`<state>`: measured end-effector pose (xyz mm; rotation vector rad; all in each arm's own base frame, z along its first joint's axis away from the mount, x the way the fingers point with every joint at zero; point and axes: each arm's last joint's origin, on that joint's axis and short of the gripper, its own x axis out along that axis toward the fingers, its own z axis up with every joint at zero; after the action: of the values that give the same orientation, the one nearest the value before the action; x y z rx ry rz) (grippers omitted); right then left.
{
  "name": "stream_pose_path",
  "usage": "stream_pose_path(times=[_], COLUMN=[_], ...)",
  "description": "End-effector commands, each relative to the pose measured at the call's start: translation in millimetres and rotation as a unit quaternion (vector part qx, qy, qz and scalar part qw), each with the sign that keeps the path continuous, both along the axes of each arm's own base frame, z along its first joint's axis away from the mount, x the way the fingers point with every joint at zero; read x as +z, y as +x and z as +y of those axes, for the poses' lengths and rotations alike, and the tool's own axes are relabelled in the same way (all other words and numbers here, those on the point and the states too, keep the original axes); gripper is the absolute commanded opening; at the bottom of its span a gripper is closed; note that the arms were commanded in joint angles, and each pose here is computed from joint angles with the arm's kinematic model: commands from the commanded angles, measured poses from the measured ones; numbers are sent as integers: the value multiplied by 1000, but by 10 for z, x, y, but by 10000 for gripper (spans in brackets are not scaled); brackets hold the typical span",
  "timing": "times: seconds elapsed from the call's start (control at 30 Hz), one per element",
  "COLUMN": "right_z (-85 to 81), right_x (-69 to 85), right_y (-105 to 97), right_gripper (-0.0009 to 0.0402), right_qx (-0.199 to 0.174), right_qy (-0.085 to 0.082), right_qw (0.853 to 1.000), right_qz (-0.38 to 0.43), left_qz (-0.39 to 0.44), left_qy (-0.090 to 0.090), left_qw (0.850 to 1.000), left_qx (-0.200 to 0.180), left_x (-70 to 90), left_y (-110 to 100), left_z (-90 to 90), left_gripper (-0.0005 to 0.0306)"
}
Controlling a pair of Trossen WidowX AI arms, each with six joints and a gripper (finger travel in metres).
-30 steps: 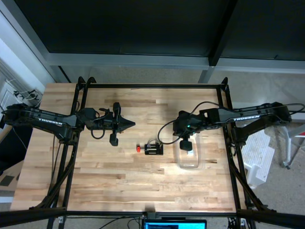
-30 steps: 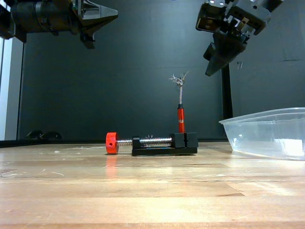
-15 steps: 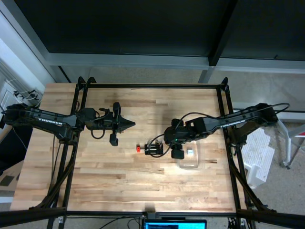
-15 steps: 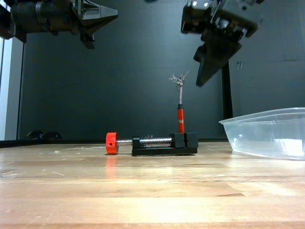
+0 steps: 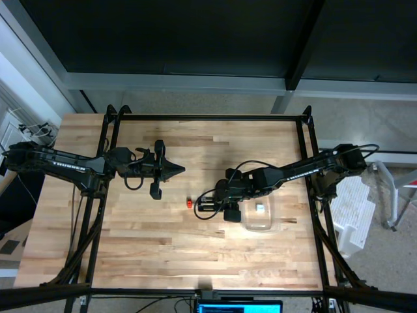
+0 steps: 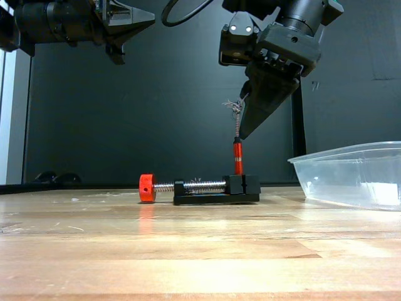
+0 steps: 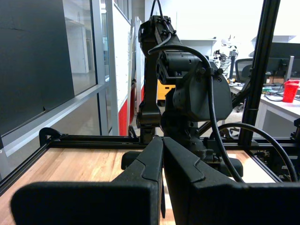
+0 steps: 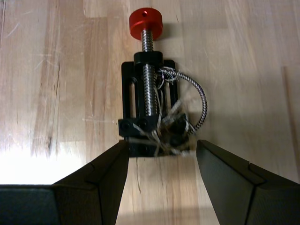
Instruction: Remove the RCA connector from the receptacle and place in the container
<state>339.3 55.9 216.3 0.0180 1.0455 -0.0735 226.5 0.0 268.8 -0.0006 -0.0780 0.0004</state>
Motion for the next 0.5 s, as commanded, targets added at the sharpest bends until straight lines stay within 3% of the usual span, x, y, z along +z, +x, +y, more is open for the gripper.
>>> stream_pose_path(times=[0.03, 0.5], right_z=[9, 49], right_x=[-29, -224], right_y=[34, 144], right_gripper=[199, 192], right_qx=[1, 6], right_qy=[1, -1], right_qw=[1000, 1000], right_qz=[-6, -4], left_qz=[0, 0], left_qy=[0, 0], left_qw=[1000, 1000], left_qx=[0, 0], left_x=[1, 1], left_y=[0, 0], left_z=[1, 1], left_gripper=[0, 0])
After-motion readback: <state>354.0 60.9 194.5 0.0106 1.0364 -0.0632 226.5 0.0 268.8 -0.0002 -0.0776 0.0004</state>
